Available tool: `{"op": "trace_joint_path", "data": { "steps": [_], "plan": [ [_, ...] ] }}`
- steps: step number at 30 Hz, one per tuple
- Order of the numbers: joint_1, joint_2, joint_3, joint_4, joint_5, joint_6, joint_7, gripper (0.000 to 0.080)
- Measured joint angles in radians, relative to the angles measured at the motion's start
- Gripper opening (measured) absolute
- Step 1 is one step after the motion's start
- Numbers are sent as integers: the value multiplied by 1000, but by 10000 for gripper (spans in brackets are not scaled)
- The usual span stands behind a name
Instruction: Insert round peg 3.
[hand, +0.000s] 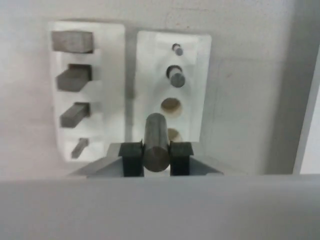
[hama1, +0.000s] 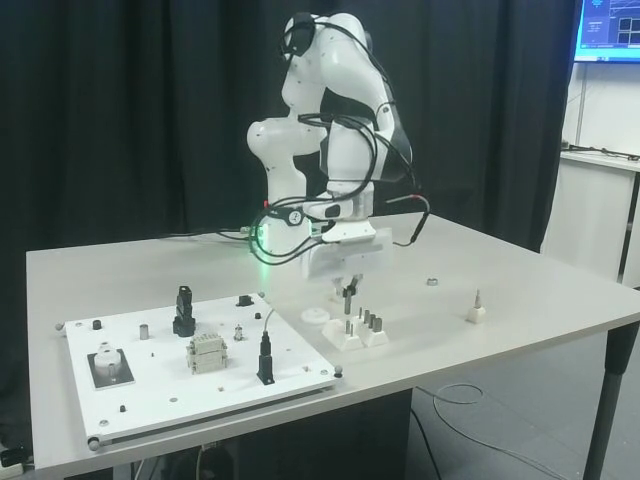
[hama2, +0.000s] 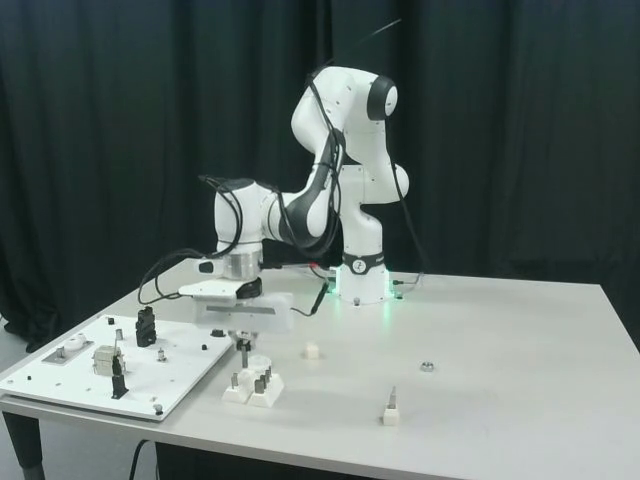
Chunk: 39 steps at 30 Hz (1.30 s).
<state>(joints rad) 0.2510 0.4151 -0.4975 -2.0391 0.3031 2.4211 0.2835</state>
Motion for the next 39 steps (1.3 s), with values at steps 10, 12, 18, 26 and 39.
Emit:
{"op": "trace_joint_path", "data": {
  "steps": [10,12,18,26,39],
  "plan": [
    [0,-41,-4,0,0,-37,0,108],
    [1,-45,-4,0,0,-39,0,108],
    [4,-52,-4,2,-1,-42,0,108],
    [4,-58,-7,7,-3,-43,0,108],
    [1,-47,-50,50,-21,-14,-16,108]
  ]
}}
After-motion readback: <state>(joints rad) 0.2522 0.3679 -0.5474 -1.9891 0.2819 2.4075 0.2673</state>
